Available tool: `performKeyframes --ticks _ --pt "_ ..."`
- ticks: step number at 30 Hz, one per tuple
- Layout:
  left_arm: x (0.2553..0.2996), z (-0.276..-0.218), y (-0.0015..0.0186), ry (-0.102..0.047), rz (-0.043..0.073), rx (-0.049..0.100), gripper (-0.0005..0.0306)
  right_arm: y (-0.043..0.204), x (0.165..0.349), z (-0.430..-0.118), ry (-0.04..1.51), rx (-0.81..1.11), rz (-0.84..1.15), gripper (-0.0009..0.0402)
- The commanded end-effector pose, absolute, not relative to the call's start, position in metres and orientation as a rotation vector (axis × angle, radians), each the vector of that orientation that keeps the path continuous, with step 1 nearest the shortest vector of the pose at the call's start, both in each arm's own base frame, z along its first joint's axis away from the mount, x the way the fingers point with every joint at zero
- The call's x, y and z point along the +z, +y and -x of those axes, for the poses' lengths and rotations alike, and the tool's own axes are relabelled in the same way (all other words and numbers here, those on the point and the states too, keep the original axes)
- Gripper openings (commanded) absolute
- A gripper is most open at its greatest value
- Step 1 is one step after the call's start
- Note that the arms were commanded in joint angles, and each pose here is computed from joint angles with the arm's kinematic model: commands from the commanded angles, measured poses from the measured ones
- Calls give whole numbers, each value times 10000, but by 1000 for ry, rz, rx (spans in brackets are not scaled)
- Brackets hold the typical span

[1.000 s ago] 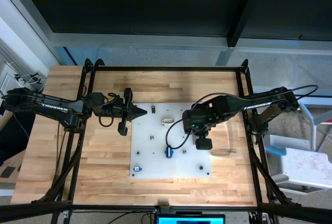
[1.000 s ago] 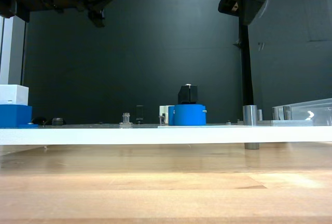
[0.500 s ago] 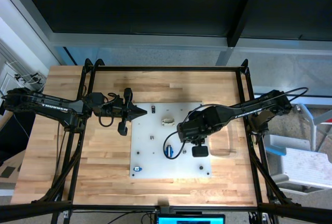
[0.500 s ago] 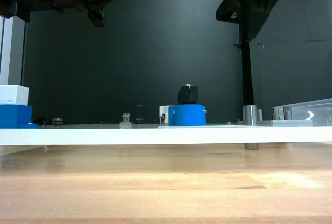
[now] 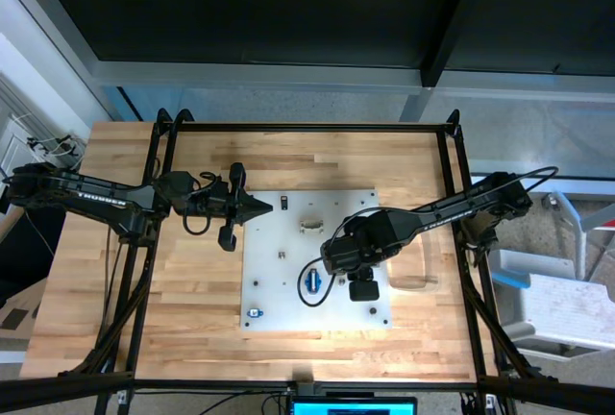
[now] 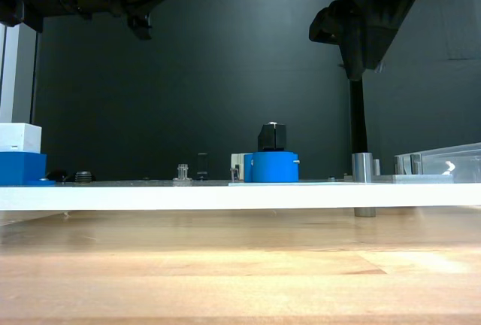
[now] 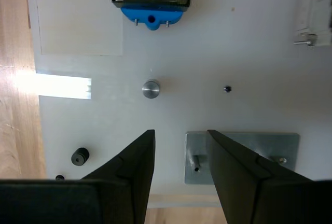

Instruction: Pick the 16mm cylinder and place it in the container

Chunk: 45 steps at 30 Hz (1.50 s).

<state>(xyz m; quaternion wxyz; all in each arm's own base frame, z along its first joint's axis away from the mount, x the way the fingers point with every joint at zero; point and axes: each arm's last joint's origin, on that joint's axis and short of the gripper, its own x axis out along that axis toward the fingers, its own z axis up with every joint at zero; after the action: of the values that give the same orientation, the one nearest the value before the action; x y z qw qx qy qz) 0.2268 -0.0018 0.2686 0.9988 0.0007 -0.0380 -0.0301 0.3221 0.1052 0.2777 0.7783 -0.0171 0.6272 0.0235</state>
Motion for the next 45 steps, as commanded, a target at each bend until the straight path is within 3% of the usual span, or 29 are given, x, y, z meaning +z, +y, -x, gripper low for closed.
performKeyframes --ticks 1,23,45 --pt "2686 -2267 -18 -77 -2 -61 0 1080 2728 -3239 1370 45 51 149" --pt "2686 -2267 -18 -76 -2 -61 0 1237 2399 -3423 1399 49 61 175" --pt "2686 -2267 -18 -76 -2 -61 0 1309 2117 -3501 1408 55 72 173"
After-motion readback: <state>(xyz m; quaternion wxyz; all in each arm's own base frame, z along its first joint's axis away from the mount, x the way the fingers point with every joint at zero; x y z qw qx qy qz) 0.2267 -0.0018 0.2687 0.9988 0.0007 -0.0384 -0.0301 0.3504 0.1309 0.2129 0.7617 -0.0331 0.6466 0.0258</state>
